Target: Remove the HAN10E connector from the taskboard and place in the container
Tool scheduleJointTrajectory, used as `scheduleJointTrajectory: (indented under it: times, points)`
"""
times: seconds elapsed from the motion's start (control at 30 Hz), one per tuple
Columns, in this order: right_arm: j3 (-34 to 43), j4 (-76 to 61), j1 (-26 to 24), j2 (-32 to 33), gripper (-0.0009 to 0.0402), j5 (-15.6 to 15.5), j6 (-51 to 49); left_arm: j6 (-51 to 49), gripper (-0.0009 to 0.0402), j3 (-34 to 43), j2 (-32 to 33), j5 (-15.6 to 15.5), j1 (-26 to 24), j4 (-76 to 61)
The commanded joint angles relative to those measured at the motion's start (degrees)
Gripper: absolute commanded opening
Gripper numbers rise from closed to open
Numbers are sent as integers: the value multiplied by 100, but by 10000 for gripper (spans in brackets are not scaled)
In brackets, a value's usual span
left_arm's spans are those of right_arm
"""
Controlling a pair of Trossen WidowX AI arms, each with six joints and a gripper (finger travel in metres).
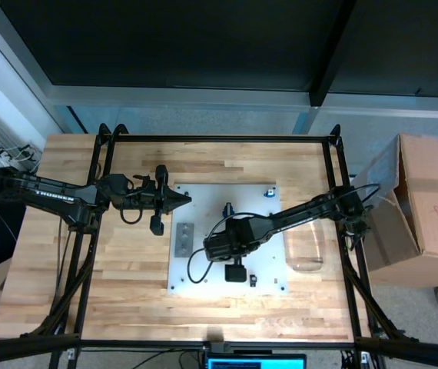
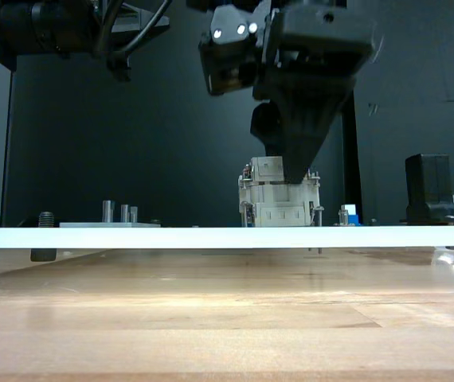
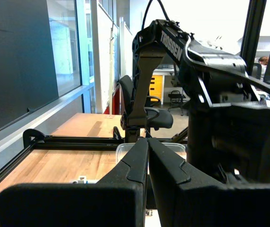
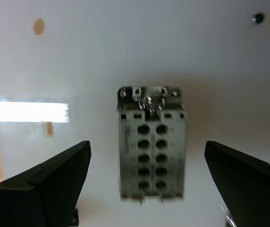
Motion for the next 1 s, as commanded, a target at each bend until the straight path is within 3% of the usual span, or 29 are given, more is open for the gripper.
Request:
scheduleJointTrajectory:
  times: [0.03,1.0]
  points:
    - [2,44,9,107,339,-4,-2,2,0,2,2,0,2,0]
    - [-529,570,46,107,339,0,0,2,0,2,2,0,2,0]
